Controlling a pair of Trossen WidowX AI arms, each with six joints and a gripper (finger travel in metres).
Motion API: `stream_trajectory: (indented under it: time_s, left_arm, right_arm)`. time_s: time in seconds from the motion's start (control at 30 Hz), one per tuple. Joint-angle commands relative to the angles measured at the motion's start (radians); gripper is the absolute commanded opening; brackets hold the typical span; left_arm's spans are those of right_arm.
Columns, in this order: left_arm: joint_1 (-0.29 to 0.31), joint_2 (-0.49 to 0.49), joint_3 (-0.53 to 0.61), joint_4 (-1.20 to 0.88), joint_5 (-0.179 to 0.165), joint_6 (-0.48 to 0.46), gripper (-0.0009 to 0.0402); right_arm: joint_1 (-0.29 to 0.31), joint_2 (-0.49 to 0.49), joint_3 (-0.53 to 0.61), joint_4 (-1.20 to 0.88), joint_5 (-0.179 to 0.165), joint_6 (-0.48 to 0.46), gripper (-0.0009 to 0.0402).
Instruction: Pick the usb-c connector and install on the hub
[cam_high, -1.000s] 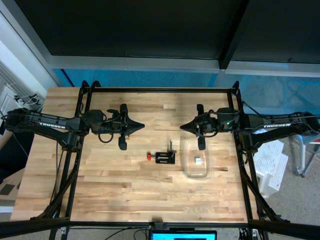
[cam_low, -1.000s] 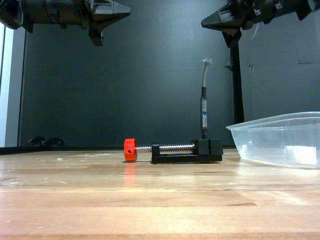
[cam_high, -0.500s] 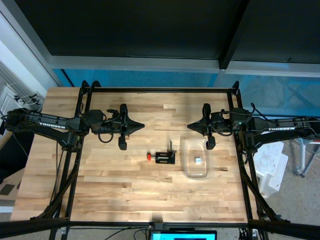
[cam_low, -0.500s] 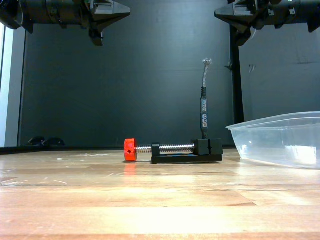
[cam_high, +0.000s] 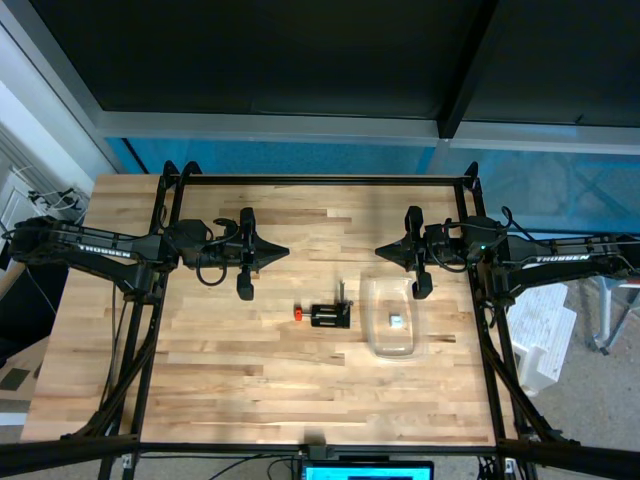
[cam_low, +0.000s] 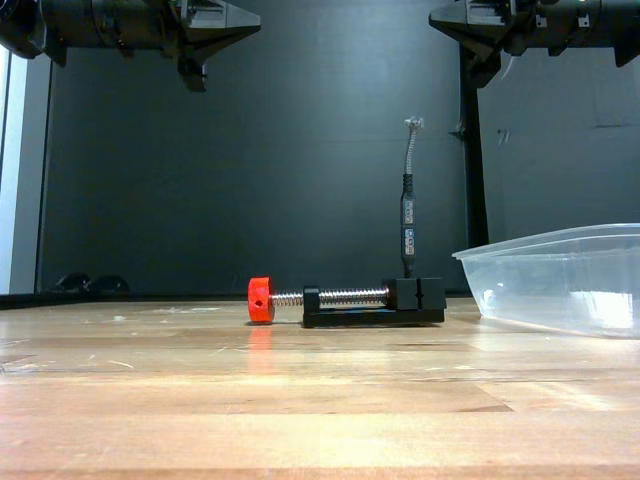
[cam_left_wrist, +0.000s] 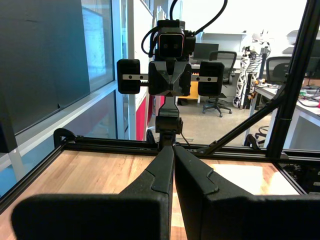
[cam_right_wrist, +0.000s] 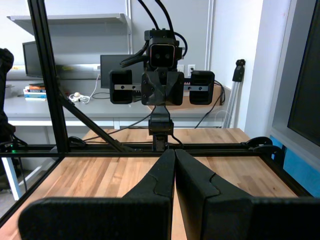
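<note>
The small black rectangular hub (cam_high: 330, 315) with its red-orange knob lies on the wooden table (cam_high: 220, 380), low between both grippers and touching neither. The tiny dark grey usb-c connector is too small to make out. The left gripper (cam_high: 284, 251) and the right gripper (cam_high: 380, 252) hover tip to tip, each with its fingers pressed together. A clear plastic tray (cam_high: 372, 340) sits beside the hub on the right gripper's side.

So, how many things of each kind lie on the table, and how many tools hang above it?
hub, black with red knob: 1
clear tray: 1
small white piece in the tray: 1
Tools, both shut, high above the table: 2 (left tool, right tool)
Total: 5
</note>
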Motion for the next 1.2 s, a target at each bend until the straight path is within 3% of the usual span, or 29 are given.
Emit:
stream_trajectory:
  time_s: [0.03,1.2]
  left_arm:
    - [0.000,0.000,0.000,0.000,0.000,0.000,0.0000]
    - [0.000,0.000,0.000,0.000,0.000,0.000,0.0000]
  right_arm:
    - [0.000,0.001,0.001,0.000,0.001,0.001,0.0000]
    - [0.000,0.001,0.000,-0.031,0.001,0.001,0.0000]
